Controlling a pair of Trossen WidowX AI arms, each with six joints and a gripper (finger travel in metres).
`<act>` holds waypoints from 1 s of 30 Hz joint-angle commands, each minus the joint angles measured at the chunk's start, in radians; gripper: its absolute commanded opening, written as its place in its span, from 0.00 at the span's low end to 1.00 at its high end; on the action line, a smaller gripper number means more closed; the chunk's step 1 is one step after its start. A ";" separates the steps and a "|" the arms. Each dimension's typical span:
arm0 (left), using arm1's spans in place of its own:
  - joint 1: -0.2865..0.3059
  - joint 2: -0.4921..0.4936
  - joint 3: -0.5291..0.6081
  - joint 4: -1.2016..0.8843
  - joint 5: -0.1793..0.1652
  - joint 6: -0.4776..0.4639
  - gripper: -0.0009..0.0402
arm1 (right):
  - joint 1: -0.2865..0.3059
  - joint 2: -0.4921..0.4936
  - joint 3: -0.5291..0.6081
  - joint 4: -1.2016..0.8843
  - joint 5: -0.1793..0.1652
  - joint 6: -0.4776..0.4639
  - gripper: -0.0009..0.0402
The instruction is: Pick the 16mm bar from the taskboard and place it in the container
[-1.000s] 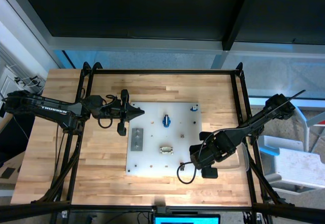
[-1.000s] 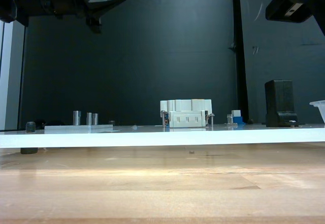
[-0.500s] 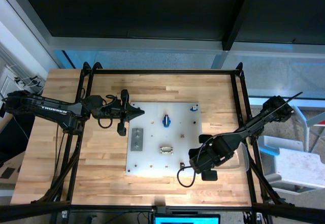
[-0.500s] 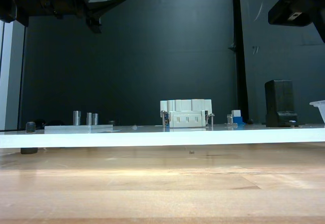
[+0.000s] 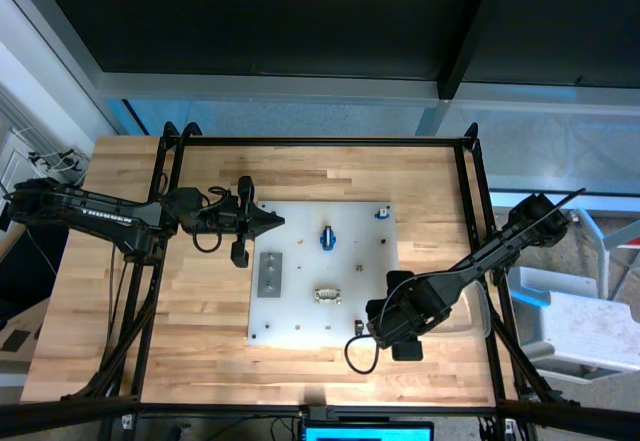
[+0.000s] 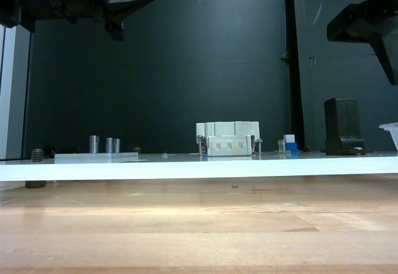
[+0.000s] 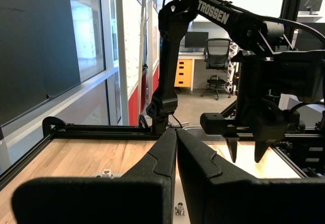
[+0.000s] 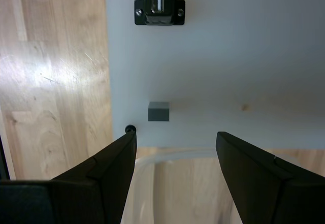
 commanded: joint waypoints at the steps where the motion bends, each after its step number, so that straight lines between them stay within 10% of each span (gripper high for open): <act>1: 0.000 0.000 0.000 0.000 0.000 0.000 0.02 | 0.002 0.013 0.000 0.012 0.000 0.000 0.56; 30: 0.000 0.000 0.000 0.000 0.000 0.000 0.02 | 0.013 0.067 -0.051 0.093 0.003 0.000 0.56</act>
